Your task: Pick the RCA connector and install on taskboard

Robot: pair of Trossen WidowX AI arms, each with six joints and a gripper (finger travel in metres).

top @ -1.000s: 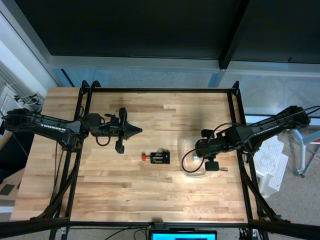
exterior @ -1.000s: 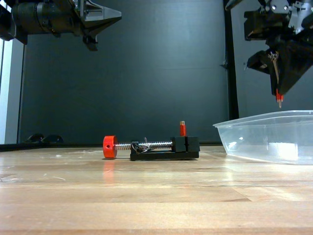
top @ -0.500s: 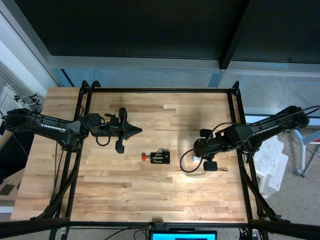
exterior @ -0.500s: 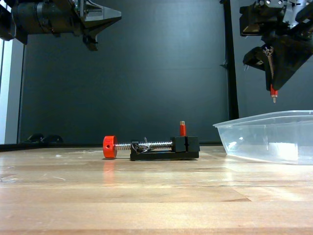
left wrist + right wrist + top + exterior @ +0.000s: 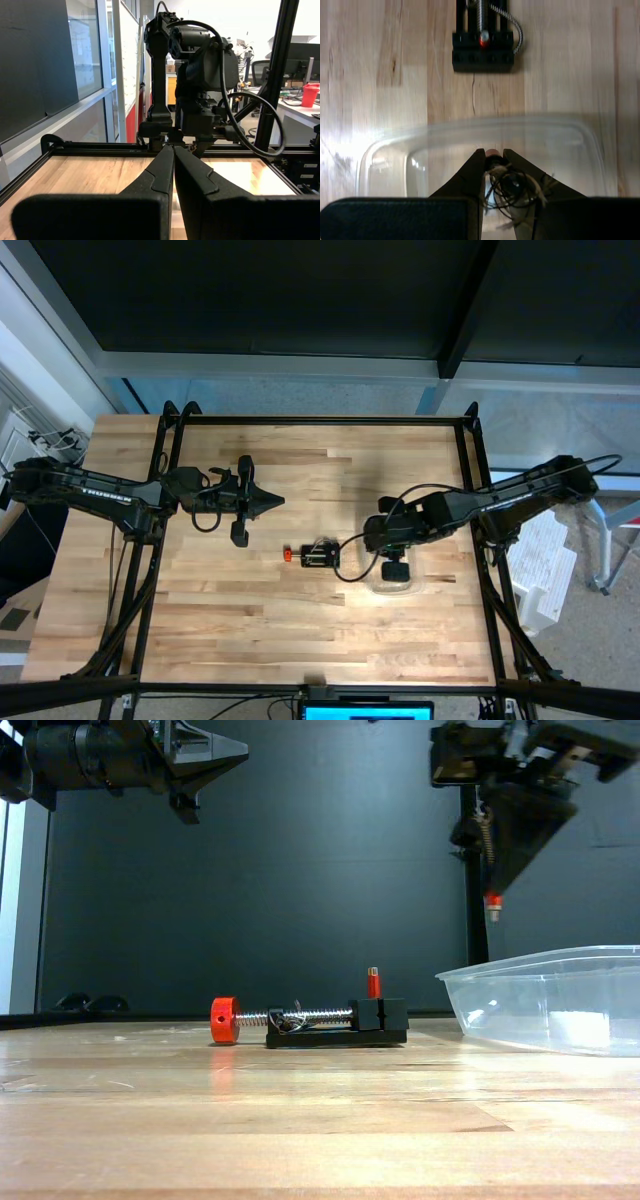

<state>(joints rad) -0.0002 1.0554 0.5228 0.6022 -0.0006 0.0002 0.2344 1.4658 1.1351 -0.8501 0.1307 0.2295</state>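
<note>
The RCA connector [image 5: 492,902], red-tipped with a coil of thin wire, hangs tip-down in my right gripper [image 5: 493,885], which is shut on it. In the right wrist view the connector [image 5: 493,153] sits between the fingertips of the right gripper [image 5: 493,156], over the clear tray's wall. The taskboard [image 5: 482,47] lies beyond on the wood. It is a small black block [image 5: 335,1023] with a spring, a red knob [image 5: 224,1019] and an upright red post [image 5: 373,982]. From above, my right gripper [image 5: 372,538] is just right of the taskboard [image 5: 322,556]. My left gripper [image 5: 275,502] hovers shut and empty at the left.
A clear plastic tray [image 5: 545,1000] stands right of the taskboard, partly under the right arm [image 5: 395,585]. A black frame borders the wooden table [image 5: 250,620]. The left gripper [image 5: 174,148] is well above the table [image 5: 240,758].
My right gripper has risen and moved left with the connector, from over the tray's middle to its left edge, nearer the taskboard. The left arm has not moved.
</note>
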